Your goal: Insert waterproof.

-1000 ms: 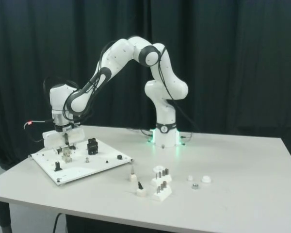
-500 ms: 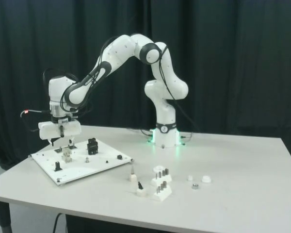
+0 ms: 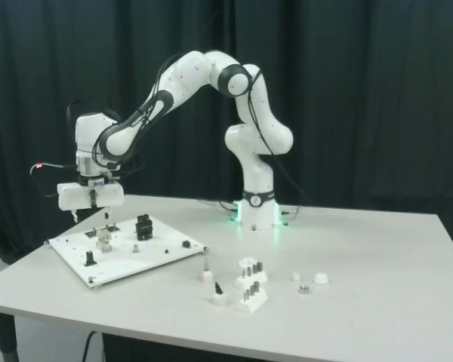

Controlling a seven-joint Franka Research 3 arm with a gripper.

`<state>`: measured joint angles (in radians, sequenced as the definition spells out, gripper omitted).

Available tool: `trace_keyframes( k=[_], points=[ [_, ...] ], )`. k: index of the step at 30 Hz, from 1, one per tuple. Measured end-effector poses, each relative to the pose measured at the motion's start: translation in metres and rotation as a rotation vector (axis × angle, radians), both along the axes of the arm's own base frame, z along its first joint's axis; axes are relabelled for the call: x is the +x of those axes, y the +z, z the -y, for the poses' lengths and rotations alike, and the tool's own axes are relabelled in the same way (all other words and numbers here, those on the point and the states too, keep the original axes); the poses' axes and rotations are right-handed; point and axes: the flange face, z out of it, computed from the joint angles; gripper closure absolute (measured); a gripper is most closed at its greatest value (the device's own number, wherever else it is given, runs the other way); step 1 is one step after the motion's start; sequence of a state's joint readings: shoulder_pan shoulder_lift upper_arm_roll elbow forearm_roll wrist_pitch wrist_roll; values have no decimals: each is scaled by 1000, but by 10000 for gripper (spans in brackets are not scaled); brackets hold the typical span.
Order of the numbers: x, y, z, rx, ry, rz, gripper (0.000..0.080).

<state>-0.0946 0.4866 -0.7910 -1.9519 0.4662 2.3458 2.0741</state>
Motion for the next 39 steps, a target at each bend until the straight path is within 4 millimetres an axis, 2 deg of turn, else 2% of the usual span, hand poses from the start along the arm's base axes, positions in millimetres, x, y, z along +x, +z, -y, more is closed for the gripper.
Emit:
trace_keyframes(
  k=[19,39],
  points=[
    [4,-12,1,-24,-31,15,3],
    [23,-28,1,-50,-19,6,3]
  ],
)
